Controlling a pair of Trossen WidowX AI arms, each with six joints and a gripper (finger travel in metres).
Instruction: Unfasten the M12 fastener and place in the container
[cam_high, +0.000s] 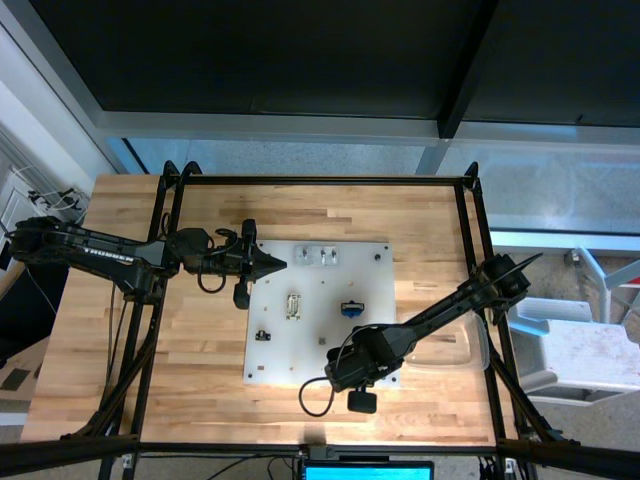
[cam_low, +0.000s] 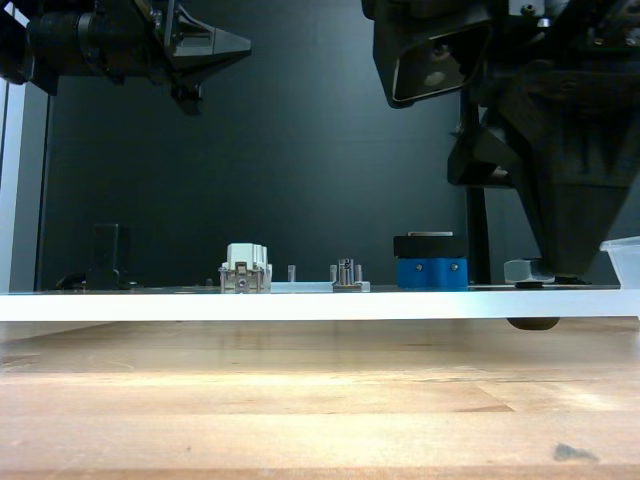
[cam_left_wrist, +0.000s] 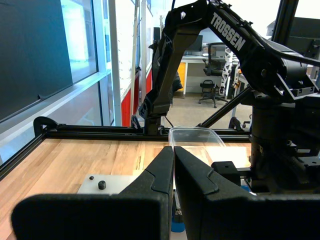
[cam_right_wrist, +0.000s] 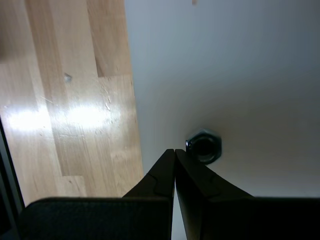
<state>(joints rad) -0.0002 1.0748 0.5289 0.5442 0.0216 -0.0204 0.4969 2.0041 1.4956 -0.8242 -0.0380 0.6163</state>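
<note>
We are watching the right gripper (cam_right_wrist: 174, 152), pinched closed on nothing, pointing down at the board (cam_right_wrist: 240, 75) with the M12 nut (cam_right_wrist: 203, 146) just beside its tips, inboard, apparently on its stud; the left gripper (cam_high: 272, 264), also closed, is hanging at the board's far left, the container (cam_high: 484, 348) lying off its right edge
</note>
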